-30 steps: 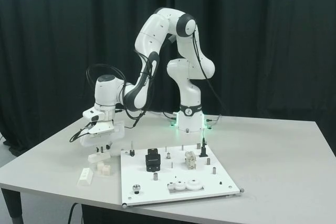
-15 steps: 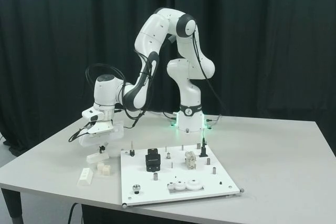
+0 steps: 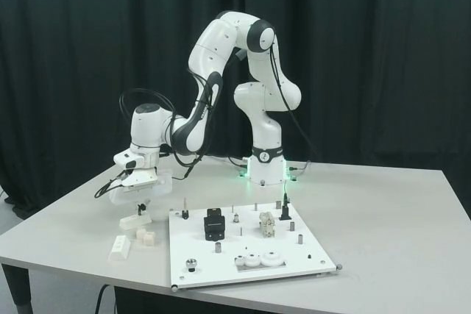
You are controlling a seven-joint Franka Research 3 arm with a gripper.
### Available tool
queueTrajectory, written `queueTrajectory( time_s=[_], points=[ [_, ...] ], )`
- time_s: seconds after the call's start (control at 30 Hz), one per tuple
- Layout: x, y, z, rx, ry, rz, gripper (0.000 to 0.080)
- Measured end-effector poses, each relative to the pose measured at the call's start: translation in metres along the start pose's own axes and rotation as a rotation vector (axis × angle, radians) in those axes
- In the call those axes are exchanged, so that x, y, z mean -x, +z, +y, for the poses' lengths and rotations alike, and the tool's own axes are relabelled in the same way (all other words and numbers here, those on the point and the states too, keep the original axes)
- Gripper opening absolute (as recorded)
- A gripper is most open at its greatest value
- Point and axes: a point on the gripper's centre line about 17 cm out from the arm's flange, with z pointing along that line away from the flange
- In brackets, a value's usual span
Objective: Place square peg 2.
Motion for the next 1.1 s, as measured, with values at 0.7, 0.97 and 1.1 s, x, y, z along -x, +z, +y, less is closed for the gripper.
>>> queueTrajectory(
  time_s=[0.7,0.97,1.1],
  points=[
    [0.002,-0.004,0.003,-0.013,0.009,0.001,0.0168],
    [0.007,-0.013,0.012,-0.01,0.037,0.002,0.0751],
    [0.008,-0.021,0.016,-0.015,0.048,0.005,0.0751]
  ],
)
